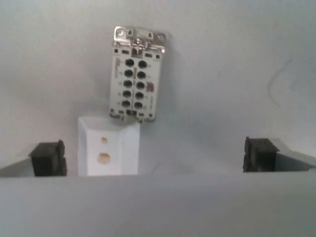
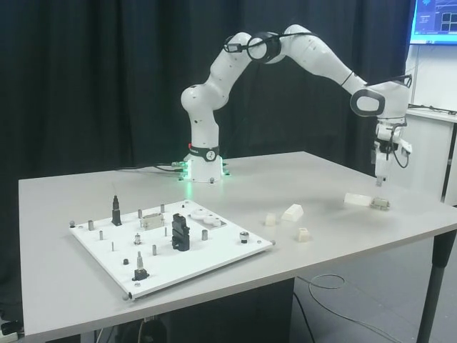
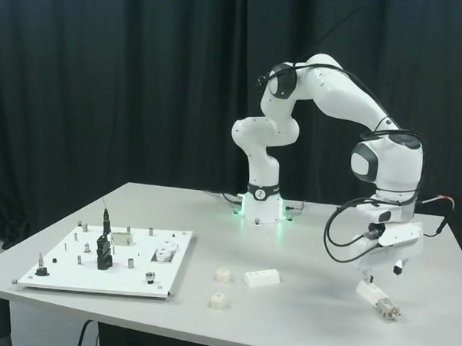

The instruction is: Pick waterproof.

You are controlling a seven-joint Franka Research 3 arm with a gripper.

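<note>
The waterproof connector (image 1: 136, 74) lies flat on the grey table (image 2: 314, 179), near the edge farthest from the white board; I see it in the wrist view as a pale block with two rows of dark sockets and a metal bracket at one end. Its other end touches, or just overlaps, a white rectangular block (image 1: 108, 146) with two small round holes in its face. In the first room view the pair sits together, connector (image 2: 380, 205) just beside block (image 2: 355, 199).

My gripper (image 1: 154, 157) hovers above them with its black fingertips (image 1: 48, 159) spread wide and nothing between them. Both parts sit in the gap but apart from the pads.

Farther off on the table I see three small white parts (image 3: 261, 278) near the middle, and the white assembly board (image 3: 108, 263) with pegs and black fixtures well apart at the opposite side.
</note>
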